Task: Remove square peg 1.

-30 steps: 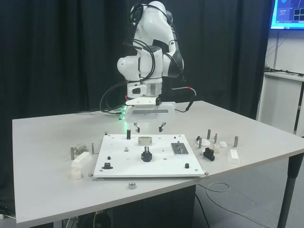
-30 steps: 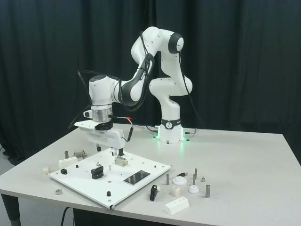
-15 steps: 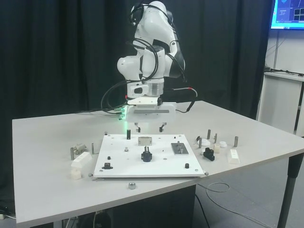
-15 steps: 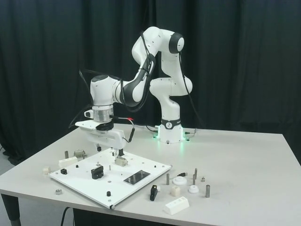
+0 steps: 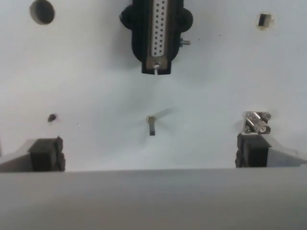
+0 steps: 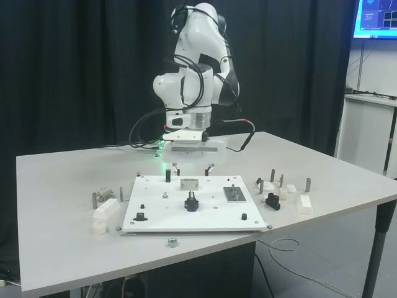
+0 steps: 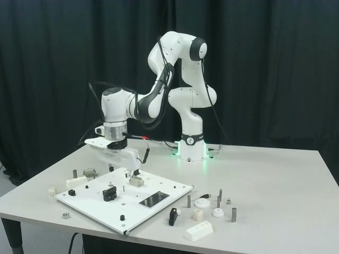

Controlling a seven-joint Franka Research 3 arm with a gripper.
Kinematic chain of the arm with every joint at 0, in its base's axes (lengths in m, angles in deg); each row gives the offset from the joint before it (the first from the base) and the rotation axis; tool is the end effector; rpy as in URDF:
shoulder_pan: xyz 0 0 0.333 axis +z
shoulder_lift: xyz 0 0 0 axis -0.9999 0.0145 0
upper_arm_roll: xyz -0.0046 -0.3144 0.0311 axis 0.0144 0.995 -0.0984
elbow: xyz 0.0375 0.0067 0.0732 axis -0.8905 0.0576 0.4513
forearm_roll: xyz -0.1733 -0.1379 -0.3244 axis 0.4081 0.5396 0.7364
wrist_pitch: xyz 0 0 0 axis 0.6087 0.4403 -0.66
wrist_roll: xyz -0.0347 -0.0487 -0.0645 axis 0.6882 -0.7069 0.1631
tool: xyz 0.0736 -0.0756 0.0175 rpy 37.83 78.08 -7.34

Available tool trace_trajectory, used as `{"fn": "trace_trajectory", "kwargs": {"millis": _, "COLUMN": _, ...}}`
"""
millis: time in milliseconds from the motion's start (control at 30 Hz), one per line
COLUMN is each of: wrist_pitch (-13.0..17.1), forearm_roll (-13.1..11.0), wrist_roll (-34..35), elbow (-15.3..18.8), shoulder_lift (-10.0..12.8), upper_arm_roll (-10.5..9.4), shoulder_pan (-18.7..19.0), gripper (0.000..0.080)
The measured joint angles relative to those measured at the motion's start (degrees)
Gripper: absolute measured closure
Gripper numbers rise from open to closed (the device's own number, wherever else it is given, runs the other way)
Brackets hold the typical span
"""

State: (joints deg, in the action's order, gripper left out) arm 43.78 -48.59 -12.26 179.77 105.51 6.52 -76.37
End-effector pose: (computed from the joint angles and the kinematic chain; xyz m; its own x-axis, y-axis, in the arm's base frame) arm 0.5517 -0.1953 0.2801 0.4165 -0.9091 -0.0037 -0.9079 -0.4161 0.0509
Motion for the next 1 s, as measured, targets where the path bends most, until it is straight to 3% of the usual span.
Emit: {"fn": "trace_trajectory", "kwargs": {"millis": 1000, "wrist_pitch": 17.3, "forearm_roll": -1.1, "wrist_roll": -0.1, "elbow": 11.3, "shoulder_lift": 1.0, "upper_arm_roll": -4.03, "shoulder_pan": 0.0, "gripper": 0.0003}}
